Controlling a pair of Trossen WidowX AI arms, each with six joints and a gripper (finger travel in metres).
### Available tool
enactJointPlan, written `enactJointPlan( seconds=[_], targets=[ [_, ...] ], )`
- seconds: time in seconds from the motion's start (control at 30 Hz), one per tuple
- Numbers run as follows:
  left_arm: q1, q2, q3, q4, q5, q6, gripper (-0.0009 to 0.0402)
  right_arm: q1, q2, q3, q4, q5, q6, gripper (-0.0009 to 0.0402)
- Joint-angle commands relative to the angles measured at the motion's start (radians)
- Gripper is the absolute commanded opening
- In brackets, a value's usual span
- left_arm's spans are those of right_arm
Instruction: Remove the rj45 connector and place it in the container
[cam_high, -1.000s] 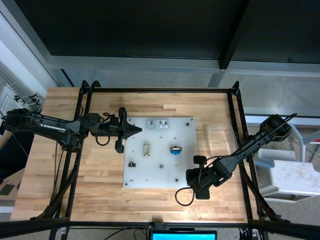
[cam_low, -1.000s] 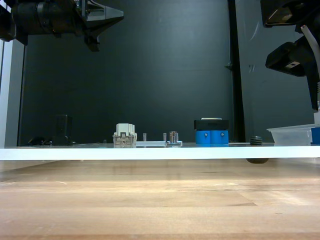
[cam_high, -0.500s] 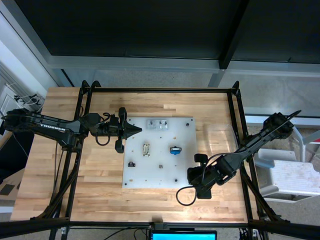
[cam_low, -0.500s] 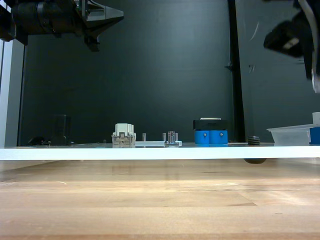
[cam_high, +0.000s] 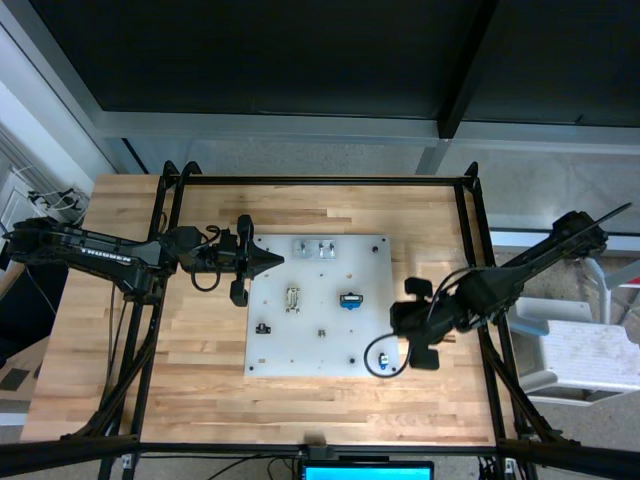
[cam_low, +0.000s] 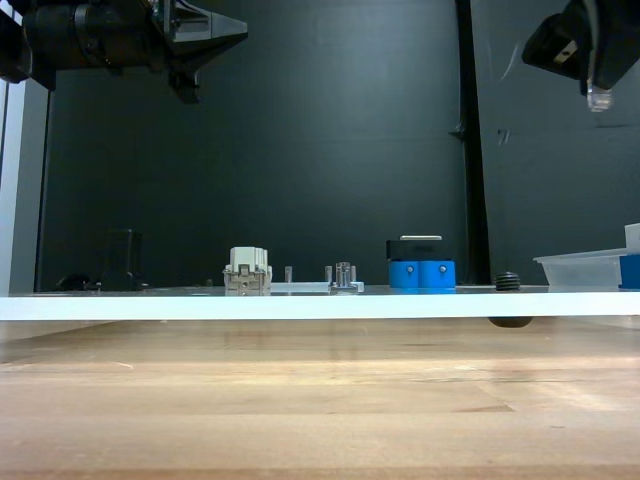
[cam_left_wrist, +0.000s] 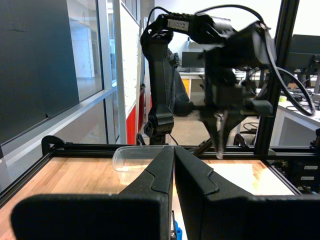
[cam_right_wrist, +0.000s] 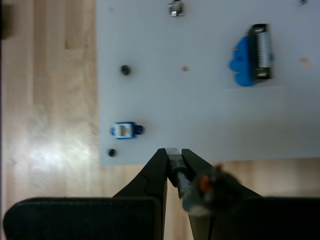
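My right gripper (cam_right_wrist: 173, 153) is shut on the rj45 connector (cam_right_wrist: 174, 163), a small clear plug with a dark cable trailing behind it. It hangs high above the near right corner of the white board (cam_high: 320, 345), over the blue jack (cam_right_wrist: 126, 130). In the low view the clear plug (cam_low: 598, 97) shows high up at the right, under the right gripper (cam_low: 590, 60). The container (cam_low: 585, 268), a see-through tub, rests on the table right of the board, beyond the right arm (cam_high: 470, 295). My left gripper (cam_high: 275, 260) is shut and empty, hovering over the board's far left edge.
The board carries a blue D-sub connector (cam_high: 351, 299), a beige connector (cam_high: 293, 299), a small black part (cam_high: 263, 327) and clear parts at its far edge (cam_high: 315, 247). The black cable loops by the board's near right corner (cam_high: 378, 357). A black frame surrounds the table.
My right gripper has risen and swung right and away from the near edge, carrying the plug off the blue jack. The left arm has not moved.
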Motion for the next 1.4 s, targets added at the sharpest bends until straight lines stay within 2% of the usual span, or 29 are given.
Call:
enactJointPlan(
  seconds=[0.03,0.2,0.3,0.6,0.87,1.1,1.2,1.4],
  targets=[
    [0.000,0.000,0.000,0.000,0.000,0.000,0.0001,-0.050,-0.040,-0.015,-0.036,-0.003,-0.057,0.0000],
    [0.000,0.000,0.000,0.000,0.000,0.000,0.0001,-0.131,-0.106,-0.053,-0.077,-0.025,-0.172,0.0000],
    [0.000,0.000,0.000,0.000,0.000,0.000,0.0001,-0.185,-0.140,-0.078,-0.108,-0.027,-0.227,0.0000],
    [0.000,0.000,0.000,0.000,0.000,0.000,0.0001,-0.304,-0.269,-0.224,-0.195,-0.029,-0.289,0.0000],
    [0.000,0.000,0.000,0.000,0.000,0.000,0.0001,-0.343,-0.383,-0.375,-0.214,-0.028,-0.288,0.0000],
    [0.000,0.000,0.000,0.000,0.000,0.000,0.0001,-0.383,-0.425,-0.438,-0.218,-0.035,-0.287,0.0006],
    [0.000,0.000,0.000,0.000,0.000,0.000,0.0001,-0.385,-0.425,-0.441,-0.227,-0.034,-0.283,0.0028],
    [0.000,0.000,0.000,0.000,0.000,0.000,0.0001,-0.388,-0.424,-0.441,-0.229,-0.034,-0.280,0.0097]
  ],
)
